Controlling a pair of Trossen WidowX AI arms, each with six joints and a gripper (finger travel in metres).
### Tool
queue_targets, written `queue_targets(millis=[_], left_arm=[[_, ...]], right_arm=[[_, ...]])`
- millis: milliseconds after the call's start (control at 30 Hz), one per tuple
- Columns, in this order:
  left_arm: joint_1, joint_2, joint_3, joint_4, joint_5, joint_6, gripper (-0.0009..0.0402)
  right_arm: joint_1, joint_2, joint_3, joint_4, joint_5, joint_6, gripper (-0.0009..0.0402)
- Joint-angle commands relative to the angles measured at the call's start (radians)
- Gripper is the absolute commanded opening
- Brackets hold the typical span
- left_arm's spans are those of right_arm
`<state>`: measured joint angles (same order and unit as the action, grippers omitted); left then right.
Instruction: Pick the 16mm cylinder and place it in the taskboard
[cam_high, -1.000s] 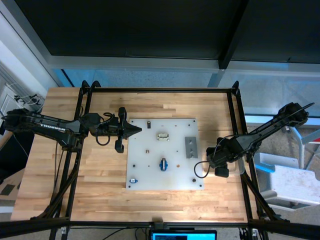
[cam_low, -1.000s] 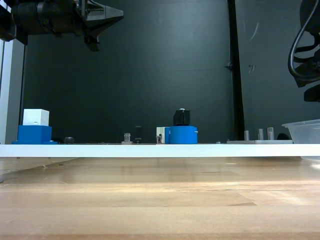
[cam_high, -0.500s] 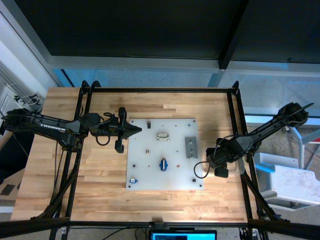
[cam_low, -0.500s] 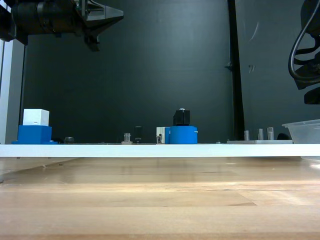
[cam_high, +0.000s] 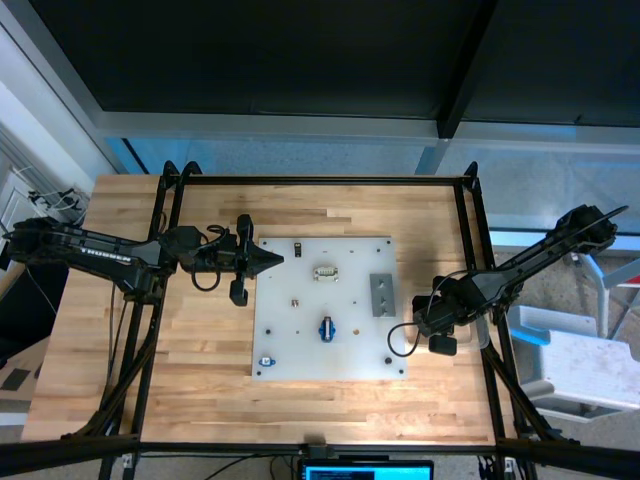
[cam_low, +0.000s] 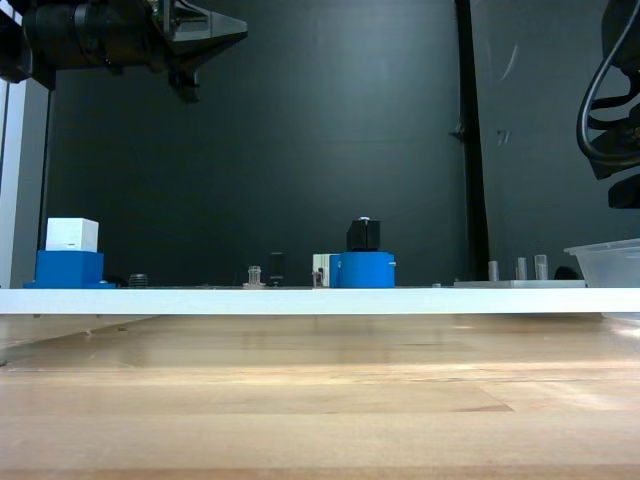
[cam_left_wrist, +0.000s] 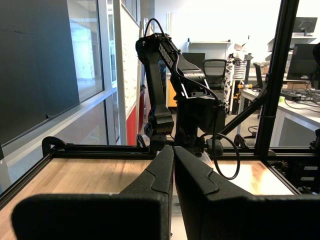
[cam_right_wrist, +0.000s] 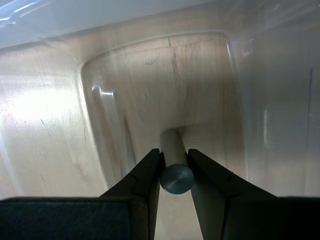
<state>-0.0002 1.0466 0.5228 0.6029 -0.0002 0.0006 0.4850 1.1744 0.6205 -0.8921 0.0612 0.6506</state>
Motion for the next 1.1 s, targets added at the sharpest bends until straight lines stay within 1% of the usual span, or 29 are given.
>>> queue_targets(millis=[33,267,433,533,1100], left_arm=[[0.0,0.0,0.0,0.0,0.0,0.0,0.0],[0.0,0.0,0.0,0.0,0.0,0.0,0.0],[0.0,0.0,0.0,0.0,0.0,0.0,0.0],[0.0,0.0,0.0,0.0,0.0,0.0,0.0],[0.0,0.001,0.0,0.0,0.0,0.0,0.0]], right_arm=[[0.0,0.0,0.001,0.0,0.0,-0.001,0.0043],[0.0,0.0,0.001,0.0,-0.001,-0.001,0.0022],[0.0,0.0,0.005,-0.004,-0.003,-0.003,0.0018],[0.0,-0.001,0.015,-0.016,-0.01,-0.004,0.0018],[-0.001,-0.003,0.195,-0.204,-0.009,-0.035,0.0018]])
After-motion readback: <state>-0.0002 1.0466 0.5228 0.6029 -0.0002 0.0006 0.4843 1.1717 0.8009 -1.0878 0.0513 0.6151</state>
